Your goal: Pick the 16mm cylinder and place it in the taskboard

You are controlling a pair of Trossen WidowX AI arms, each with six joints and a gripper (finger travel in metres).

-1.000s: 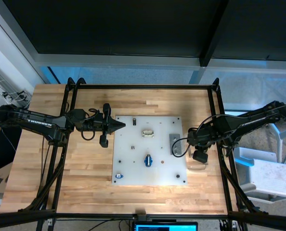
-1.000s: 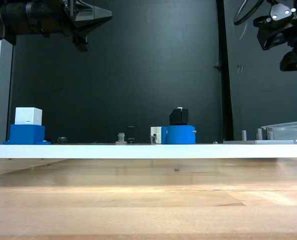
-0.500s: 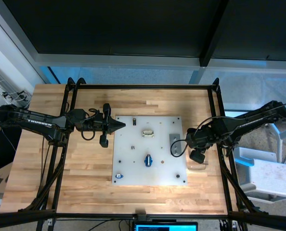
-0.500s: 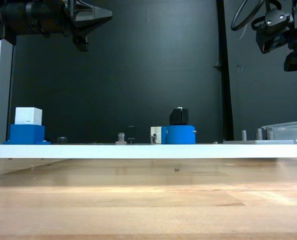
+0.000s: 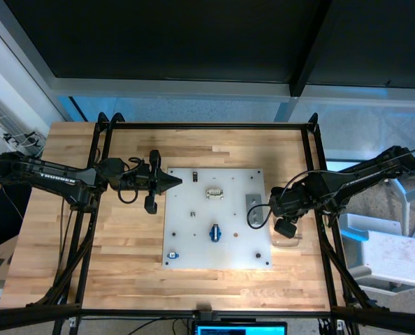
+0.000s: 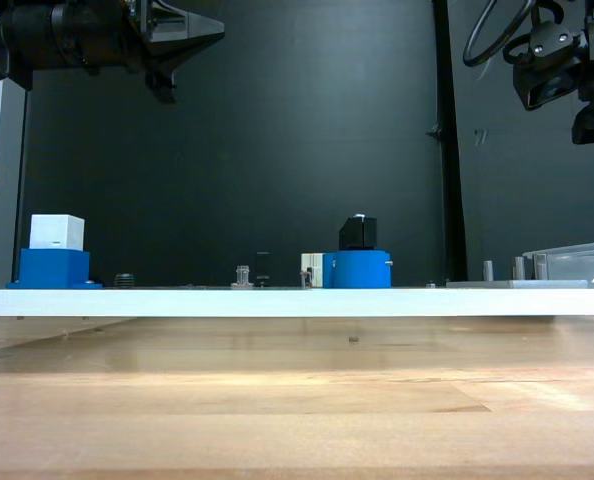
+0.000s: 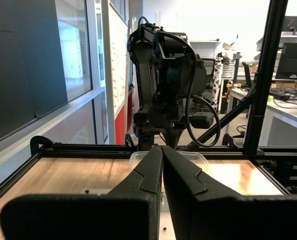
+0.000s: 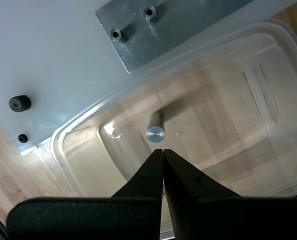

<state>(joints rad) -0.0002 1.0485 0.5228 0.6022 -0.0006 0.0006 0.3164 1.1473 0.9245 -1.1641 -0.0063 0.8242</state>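
Directly below the right gripper point(image 8: 163, 151), whose tips are pinched together and empty, the 16mm cylinder point(image 8: 155, 133) stands on end in the clear tray point(image 8: 78, 165) beside the taskboard's point(image 8: 53, 55) right edge. This arm is far nearer. The left gripper point(image 7: 162, 149), likewise closed and empty, hovers at the taskboard's left edge.

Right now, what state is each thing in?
left gripper: shut, empty, held high over the taskboard by its left edge.
right gripper: shut, empty, above the clear tray.
16mm cylinder: loose in the clear tray, ungripped.
taskboard: lying flat, cylinder not yet placed.
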